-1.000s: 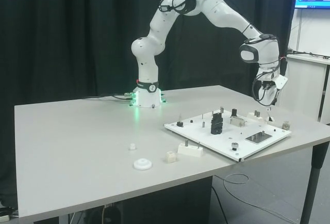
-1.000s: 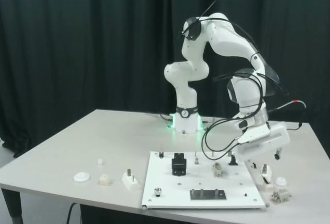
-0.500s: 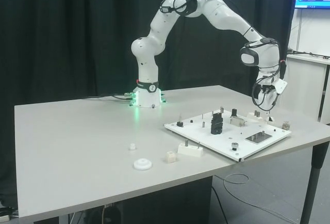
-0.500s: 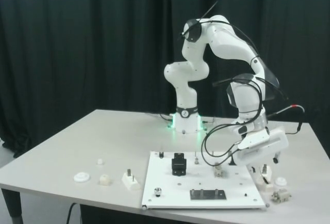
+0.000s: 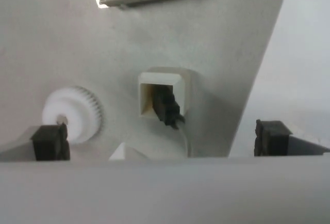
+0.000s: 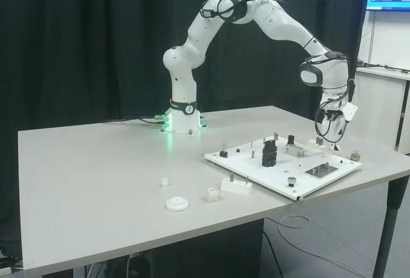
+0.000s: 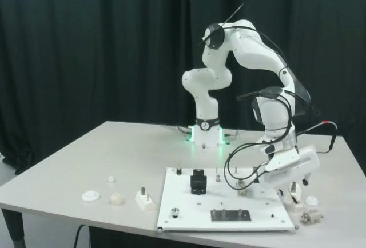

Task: Pick USB.

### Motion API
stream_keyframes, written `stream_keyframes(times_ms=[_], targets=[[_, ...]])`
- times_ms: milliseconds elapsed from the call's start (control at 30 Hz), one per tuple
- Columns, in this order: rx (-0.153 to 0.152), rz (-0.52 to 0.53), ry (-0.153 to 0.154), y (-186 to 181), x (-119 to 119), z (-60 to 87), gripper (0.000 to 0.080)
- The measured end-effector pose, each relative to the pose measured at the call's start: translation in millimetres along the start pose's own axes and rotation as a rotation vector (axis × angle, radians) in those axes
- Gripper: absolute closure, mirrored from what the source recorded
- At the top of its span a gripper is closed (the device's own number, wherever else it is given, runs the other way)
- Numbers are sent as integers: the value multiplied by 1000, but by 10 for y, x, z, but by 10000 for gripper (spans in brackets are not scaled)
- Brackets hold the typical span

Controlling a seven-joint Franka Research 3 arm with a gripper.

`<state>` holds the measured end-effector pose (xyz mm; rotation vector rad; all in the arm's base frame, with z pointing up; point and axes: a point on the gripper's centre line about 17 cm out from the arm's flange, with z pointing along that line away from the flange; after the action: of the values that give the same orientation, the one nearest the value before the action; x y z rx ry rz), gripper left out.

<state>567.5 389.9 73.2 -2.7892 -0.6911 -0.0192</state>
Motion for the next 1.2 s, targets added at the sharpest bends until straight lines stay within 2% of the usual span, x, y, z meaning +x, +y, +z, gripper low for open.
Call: stream_keyframes(times_ms=[533,1200], targets=[[-4,0,-18,76,-20,169,3],[6,-14,-23,-38,5,268,3]])
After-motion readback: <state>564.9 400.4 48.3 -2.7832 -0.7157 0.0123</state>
